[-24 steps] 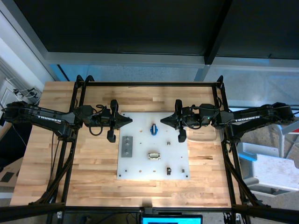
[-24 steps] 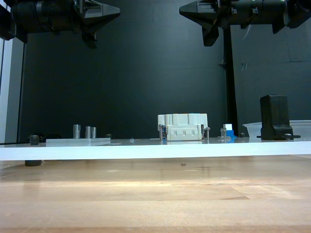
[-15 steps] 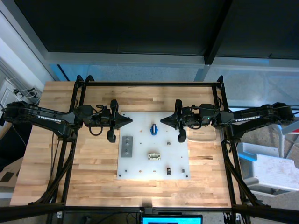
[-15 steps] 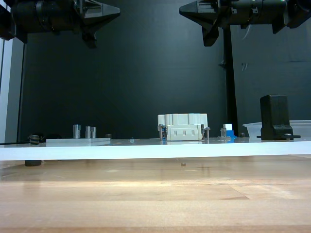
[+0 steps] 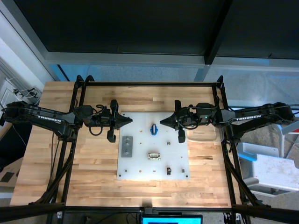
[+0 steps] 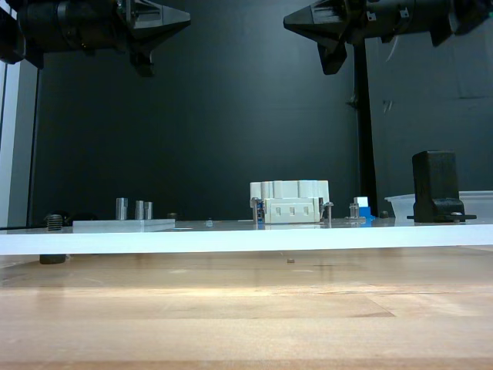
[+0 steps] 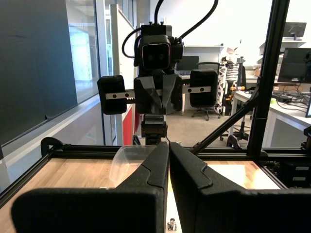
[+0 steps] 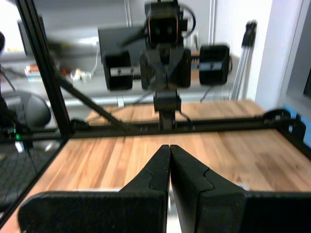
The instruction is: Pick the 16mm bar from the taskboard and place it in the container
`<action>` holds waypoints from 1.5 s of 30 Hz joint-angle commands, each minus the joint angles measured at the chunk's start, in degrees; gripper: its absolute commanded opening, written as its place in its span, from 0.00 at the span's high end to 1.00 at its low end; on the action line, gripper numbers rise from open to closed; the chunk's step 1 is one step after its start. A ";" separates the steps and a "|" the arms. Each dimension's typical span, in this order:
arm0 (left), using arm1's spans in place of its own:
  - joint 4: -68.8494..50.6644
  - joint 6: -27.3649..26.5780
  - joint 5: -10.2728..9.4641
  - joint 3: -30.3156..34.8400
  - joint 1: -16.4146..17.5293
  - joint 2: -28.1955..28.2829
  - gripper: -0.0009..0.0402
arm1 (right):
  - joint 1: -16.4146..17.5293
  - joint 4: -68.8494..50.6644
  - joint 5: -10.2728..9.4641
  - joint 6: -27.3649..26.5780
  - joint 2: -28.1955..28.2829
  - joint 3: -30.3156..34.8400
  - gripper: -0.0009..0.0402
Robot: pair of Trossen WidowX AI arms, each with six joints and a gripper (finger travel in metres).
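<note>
Left tool (image 5: 131, 121) is noted high above the far-left part of the taskboard (image 5: 140, 163), its fingers pressed together on nothing. Right tool (image 5: 161, 121) is held equally high above the far part of the taskboard, right of centre, also pinched empty. The two tips are pointed at each other.

The 16mm bar is judged to be one of the short metal pegs (image 6: 122, 208) standing in the grey block (image 5: 127, 146) on the left half of the taskboard. Which peg it is cannot be told. The container (image 5: 204, 135) is set on the desk (image 5: 93, 177) just off the right edge of the taskboard, beneath the right arm.

Risks, as judged:
- The wrong peg could be taken, since the pegs are crowded together and look alike.
- A descent with the fingers not spread would land on a peg top instead of straddling it.
- A pull off the vertical could bind the bar in its hole or lift the block.
- A low carry across the taskboard could strike the blue knob (image 5: 153, 129) or the white connector (image 6: 289, 202).
- The light container could be nudged aside, or the drop blocked by the right arm above it.

Views compared:
- Layout across the taskboard is given only from the high view.
- Peg heights and the large gap beneath both tools are shown only by the low view.
- The pressed-together fingers are confirmed only in the wrist views.
- The container is also caught in the left wrist view, beyond the fingers.
</note>
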 commanded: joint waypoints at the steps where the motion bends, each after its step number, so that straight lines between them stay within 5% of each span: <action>1: 0.00 0.00 0.02 0.00 0.02 0.00 0.98 | 0.94 -7.67 0.02 0.09 0.00 3.65 0.98; 10: 0.00 0.00 0.02 0.00 0.00 0.00 0.98 | 2.75 -28.30 0.76 1.55 0.07 11.96 0.98; 14: 0.00 0.00 0.02 0.00 0.00 0.00 0.98 | 4.46 -35.39 3.69 1.86 0.07 14.56 0.98; 20: 0.02 0.00 0.02 0.00 0.02 0.00 0.98 | 6.64 -43.08 5.16 3.43 0.07 17.11 0.98; 32: 0.00 0.00 0.02 0.00 0.02 0.00 0.98 | 10.08 -58.75 5.20 8.63 0.17 18.86 0.98; 45: 0.00 0.00 0.02 0.00 0.00 0.00 0.98 | 13.77 -76.15 7.56 11.65 10.91 29.14 0.98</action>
